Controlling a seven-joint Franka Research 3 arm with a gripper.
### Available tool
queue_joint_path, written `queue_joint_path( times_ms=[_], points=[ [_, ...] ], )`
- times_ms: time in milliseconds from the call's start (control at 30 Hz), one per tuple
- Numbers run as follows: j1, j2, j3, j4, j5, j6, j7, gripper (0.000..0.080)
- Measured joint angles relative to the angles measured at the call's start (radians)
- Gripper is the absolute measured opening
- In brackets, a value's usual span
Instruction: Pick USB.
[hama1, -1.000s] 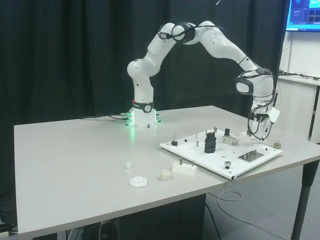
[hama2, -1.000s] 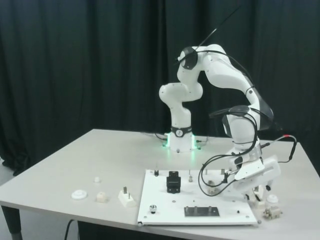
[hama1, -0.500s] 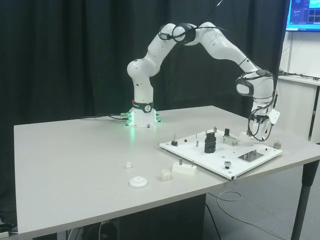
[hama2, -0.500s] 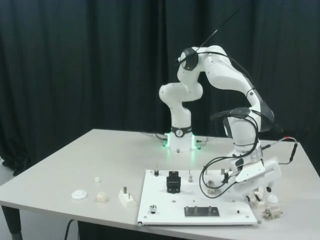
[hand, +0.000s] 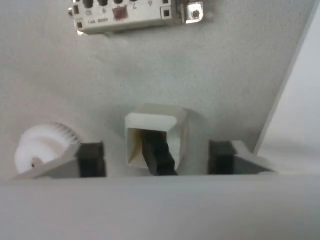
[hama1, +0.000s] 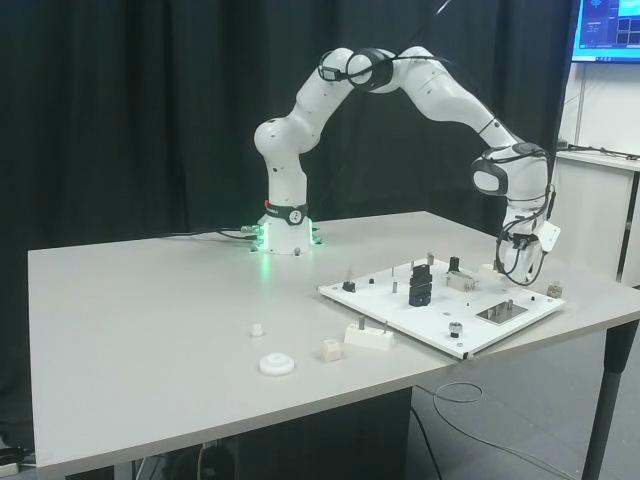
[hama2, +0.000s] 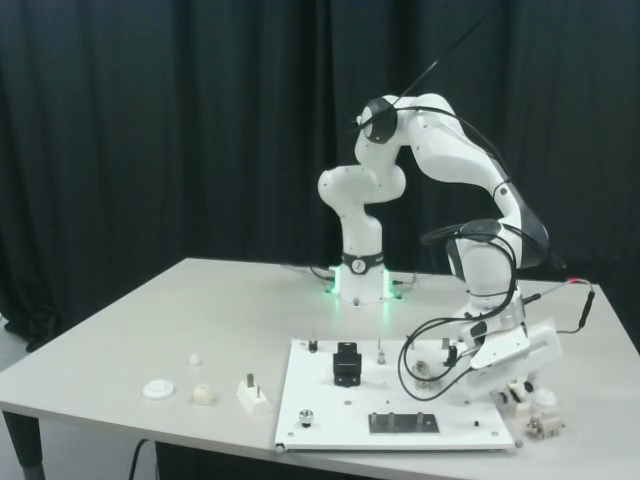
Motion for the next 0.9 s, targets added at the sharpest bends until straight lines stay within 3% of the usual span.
queue_joint_path(
  times_ms=[100, 133, 400, 433, 700, 900],
  points=[
    [0.0, 0.003, 0.0, 0.003, -0.001, 0.0, 0.0, 0.0511],
    [0.0, 0.004, 0.0, 0.004, -0.001, 0.0, 0.0, 0.0344],
    [0.001, 0.009, 0.0, 0.015, -0.009, -0.002, 0.0, 0.0344],
    [0.001, 0.009, -0.001, 0.016, -0.013, -0.002, 0.0, 0.0071],
    [0.004, 0.009, 0.0, 0.029, -0.027, -0.016, 0.0, 0.0073],
    [0.006, 0.005, 0.0, 0.069, -0.027, -0.078, 0.027, 0.0073]
  ],
)
